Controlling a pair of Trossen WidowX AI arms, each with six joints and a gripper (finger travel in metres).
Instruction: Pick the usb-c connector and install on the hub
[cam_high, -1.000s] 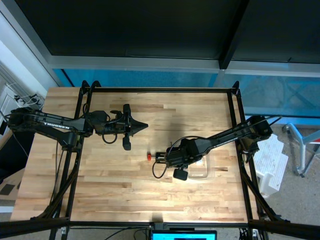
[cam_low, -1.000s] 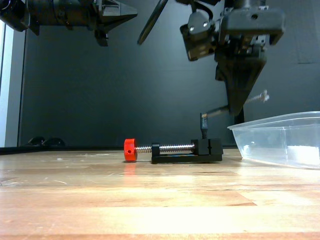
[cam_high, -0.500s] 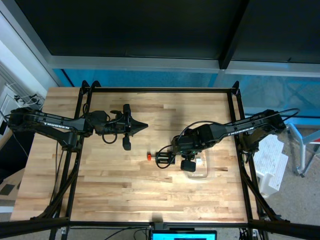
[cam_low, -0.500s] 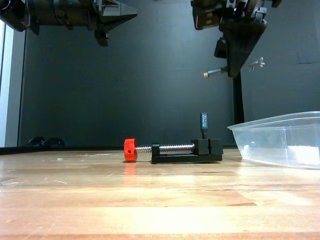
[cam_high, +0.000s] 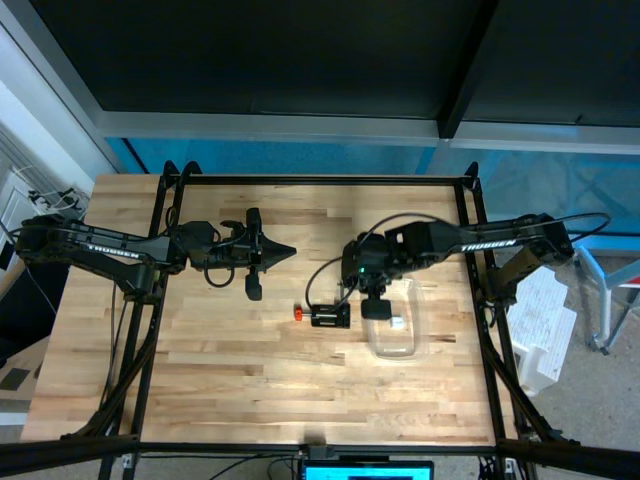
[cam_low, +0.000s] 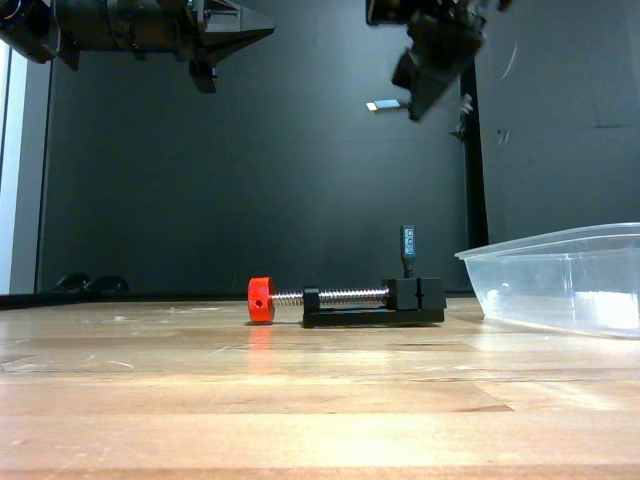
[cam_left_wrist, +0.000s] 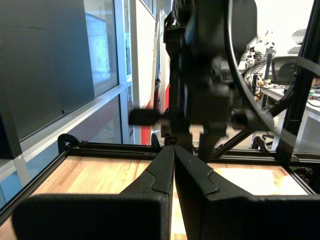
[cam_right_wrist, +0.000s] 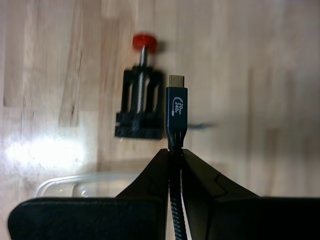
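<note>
High view: my right tool (cam_high: 350, 280) hangs over the far side of the hub (cam_high: 328, 317), mid-worktop (cam_high: 250, 390). The left tool (cam_high: 285, 250) sits well to the left.

Low view: the usb-c connector (cam_low: 385, 105) rides high above the hub, nearly level.

Left wrist: that tool is clenched on nothing.

Right wrist: the fingers (cam_right_wrist: 145, 175) pinch the braided lead (cam_right_wrist: 176, 220) just behind the plug. It's a light, stiff head on a limp tail, so I'd expect it to swivel. Holding the flat body would be steadier.
</note>
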